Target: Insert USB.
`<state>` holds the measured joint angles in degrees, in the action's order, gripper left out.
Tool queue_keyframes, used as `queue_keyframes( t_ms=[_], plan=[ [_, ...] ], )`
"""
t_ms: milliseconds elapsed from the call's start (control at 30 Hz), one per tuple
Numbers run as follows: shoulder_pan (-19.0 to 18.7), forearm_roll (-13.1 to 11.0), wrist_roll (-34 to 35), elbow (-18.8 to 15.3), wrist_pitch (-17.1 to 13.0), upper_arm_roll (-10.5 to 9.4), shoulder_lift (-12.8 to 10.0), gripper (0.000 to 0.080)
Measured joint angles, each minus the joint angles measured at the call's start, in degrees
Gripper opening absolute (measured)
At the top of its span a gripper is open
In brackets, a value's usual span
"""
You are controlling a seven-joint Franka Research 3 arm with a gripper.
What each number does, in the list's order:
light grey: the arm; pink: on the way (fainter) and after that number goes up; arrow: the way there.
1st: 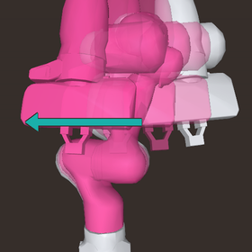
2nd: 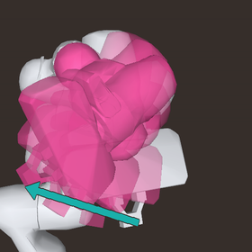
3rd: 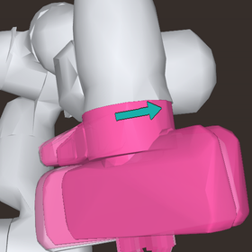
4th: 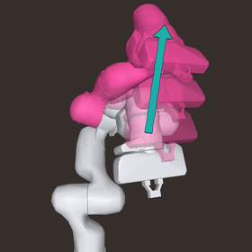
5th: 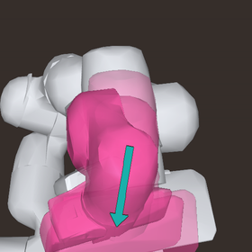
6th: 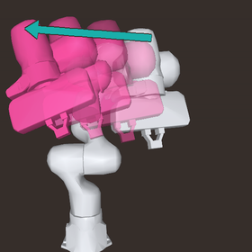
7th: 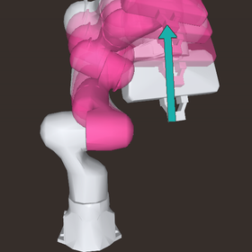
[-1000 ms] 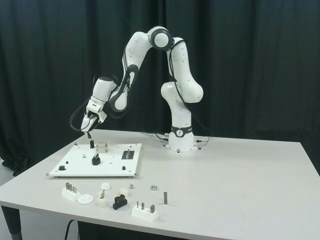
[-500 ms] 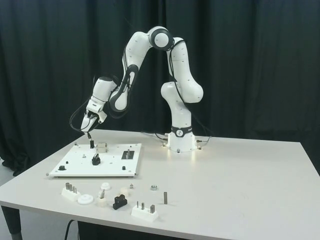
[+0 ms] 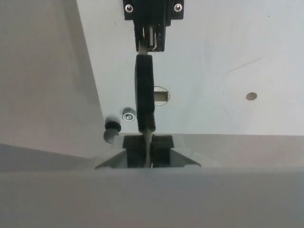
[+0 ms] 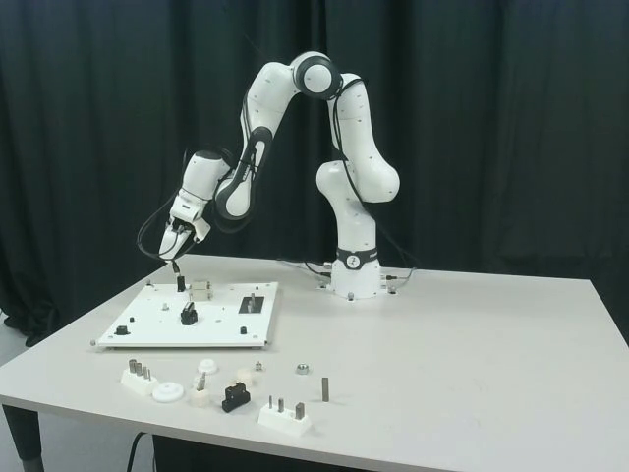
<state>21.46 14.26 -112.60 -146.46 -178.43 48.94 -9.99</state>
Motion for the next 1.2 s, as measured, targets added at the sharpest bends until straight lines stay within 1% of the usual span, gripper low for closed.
queue_keyframes(
  t_ms=[367,833,1200],
  plan=[
    [0.10,0.00,0.01,-0.31,0.42,0.19,0.60,0.0025],
    [0.37,0.00,-0.08,-0.50,3.27,0.20,2.47,0.0025],
    [0.38,0.00,-0.09,-0.51,3.42,0.20,2.87,0.0025]
  ],
)
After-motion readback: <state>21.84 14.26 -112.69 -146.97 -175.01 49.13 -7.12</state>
